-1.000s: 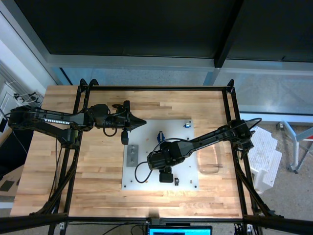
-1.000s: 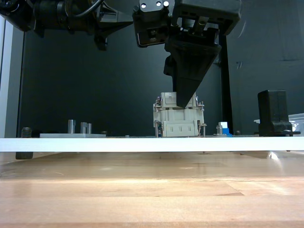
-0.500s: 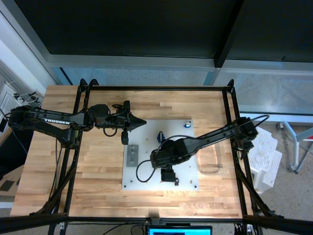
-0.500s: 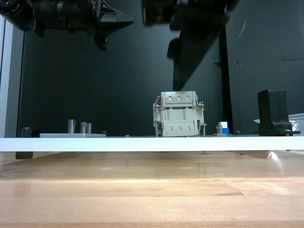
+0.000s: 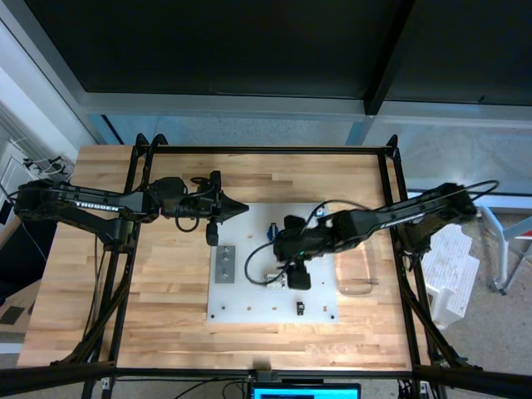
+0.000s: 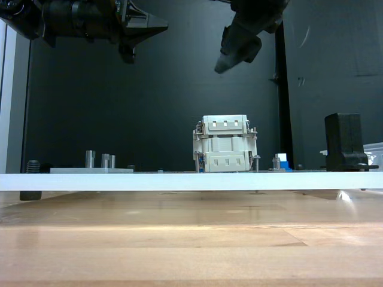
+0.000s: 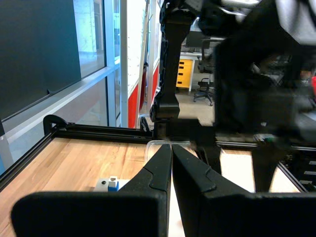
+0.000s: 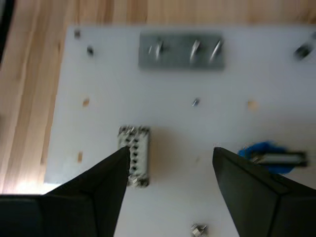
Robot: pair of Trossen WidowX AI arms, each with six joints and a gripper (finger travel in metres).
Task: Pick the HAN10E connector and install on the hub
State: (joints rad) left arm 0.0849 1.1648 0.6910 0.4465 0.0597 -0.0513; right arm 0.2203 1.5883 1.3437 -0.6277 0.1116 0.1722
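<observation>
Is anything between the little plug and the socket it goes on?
Nothing visible: the HAN10E connector sits straight on the hub. The right pincer hangs open above them; the left pincer is shut, parked off to the left.

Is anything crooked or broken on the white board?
Nothing stands out. The beige-grey rectangular connector sits level and square on the beige-and-silver socket hub on the square white plate. The right gripper hangs above the plate, jaws open and empty; the left gripper hovers by the plate's far left corner, jaws shut.

A wooden table [image 5: 166,316] stands by tall windows [image 7: 96,34], a yellow cabinet [image 7: 186,74] beyond.
</observation>
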